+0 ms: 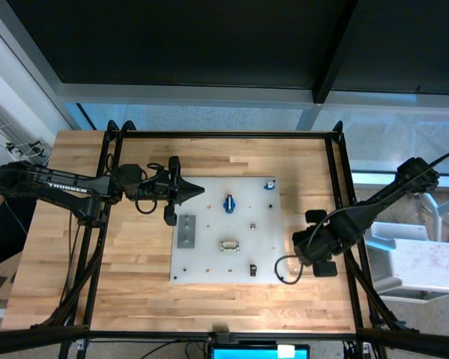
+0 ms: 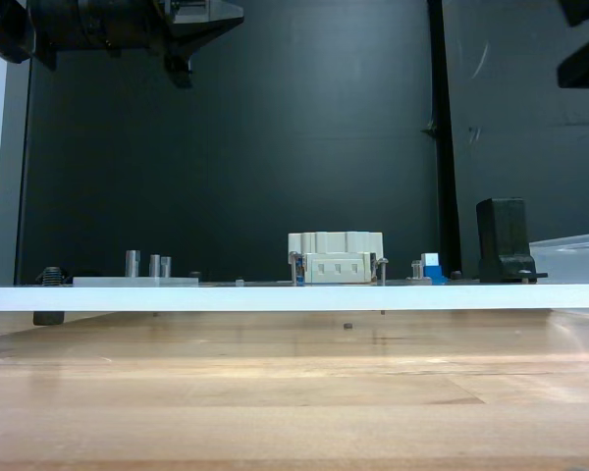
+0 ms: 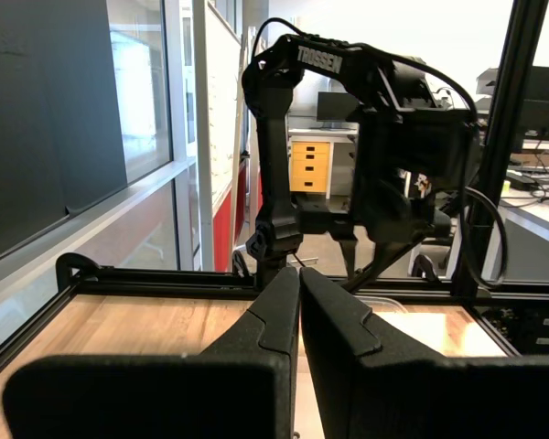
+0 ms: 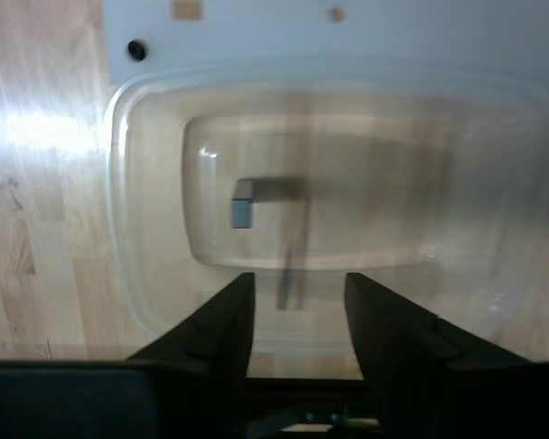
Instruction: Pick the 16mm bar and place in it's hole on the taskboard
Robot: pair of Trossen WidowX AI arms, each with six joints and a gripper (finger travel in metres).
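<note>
Right gripper (image 4: 297, 279) spread over the clear tray (image 4: 128, 229), 16mm bar (image 4: 273, 190) lying free just ahead, long axis across the gap. Left gripper (image 3: 298, 272), pressed together, hovers far off over the taskboard (image 1: 209, 254).

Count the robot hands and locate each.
2. The left hand, shut, hovers high over the board's left part. The right hand, open, hovers over the clear tray, where a bar lies free.

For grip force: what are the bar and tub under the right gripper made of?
Bar, free in the tub: grey, dull, probably metal. Tub: clear glossy plastic, wood shows through. Right gripper open above it; left gripper shut above the board's left edge.
</note>
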